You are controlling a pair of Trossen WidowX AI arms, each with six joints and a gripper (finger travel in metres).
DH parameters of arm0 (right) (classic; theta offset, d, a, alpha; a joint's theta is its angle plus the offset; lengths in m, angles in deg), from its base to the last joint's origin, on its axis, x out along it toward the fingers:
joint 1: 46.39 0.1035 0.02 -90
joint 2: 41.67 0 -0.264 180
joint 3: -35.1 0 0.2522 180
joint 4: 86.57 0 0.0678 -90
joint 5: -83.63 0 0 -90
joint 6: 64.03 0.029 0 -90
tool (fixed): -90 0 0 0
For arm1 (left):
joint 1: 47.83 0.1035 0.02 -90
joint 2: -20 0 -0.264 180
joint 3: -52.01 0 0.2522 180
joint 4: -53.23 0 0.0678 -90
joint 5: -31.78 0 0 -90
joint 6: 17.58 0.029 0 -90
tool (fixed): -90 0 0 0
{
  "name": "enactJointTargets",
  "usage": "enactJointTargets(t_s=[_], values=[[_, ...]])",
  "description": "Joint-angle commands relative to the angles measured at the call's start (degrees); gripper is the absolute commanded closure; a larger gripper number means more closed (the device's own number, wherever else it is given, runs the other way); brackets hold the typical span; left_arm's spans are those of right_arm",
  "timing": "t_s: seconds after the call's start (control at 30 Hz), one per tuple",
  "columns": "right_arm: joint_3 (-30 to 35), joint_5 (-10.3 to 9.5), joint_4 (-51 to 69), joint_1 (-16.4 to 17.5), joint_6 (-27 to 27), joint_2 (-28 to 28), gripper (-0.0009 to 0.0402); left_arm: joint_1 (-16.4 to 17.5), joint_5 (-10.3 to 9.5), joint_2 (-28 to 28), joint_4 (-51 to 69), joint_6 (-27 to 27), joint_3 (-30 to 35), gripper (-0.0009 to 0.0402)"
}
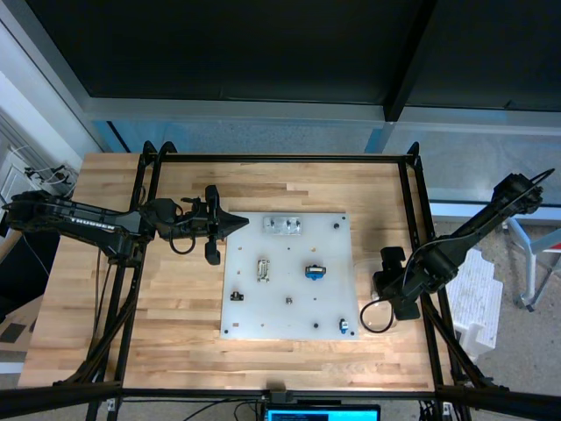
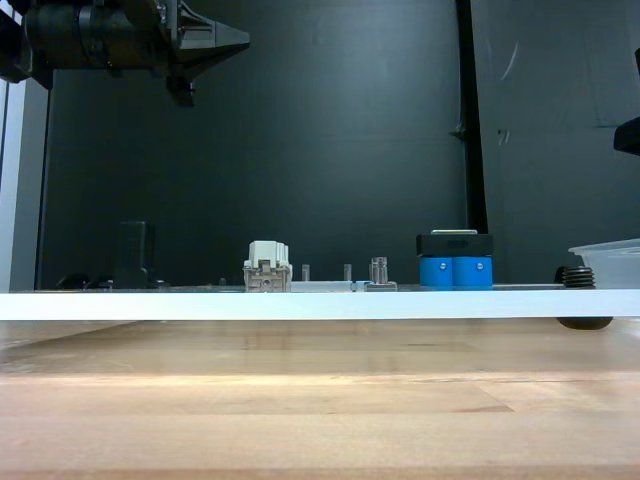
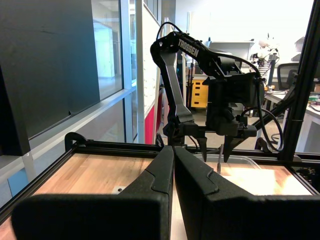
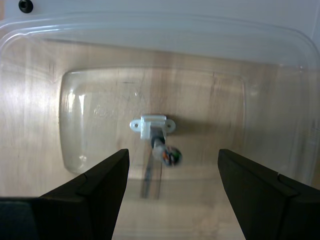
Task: Pick the RJ45 connector and install on taskboard
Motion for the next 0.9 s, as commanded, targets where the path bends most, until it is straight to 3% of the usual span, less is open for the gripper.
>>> enactJointTargets(t_s=[0.03, 0.63, 0.9], values=[[-0.8, 0.15, -1.7, 0.1, 0.9, 0.5, 0.0146, 0.0, 0.00, 0.0, 0.0, 0.0, 0.0, 0.0393], [-4.2, 0.17, -6.9, 0.3, 2.8, 1.4, 0.0147, 0.0, 0.00, 0.0, 0.0, 0.0, 0.0, 0.0393], [-5.2, -0.02, -8.8, 0.5, 2.9, 1.4, 0.0180, 0.0, 0.00, 0.0, 0.0, 0.0, 0.0, 0.0393]])
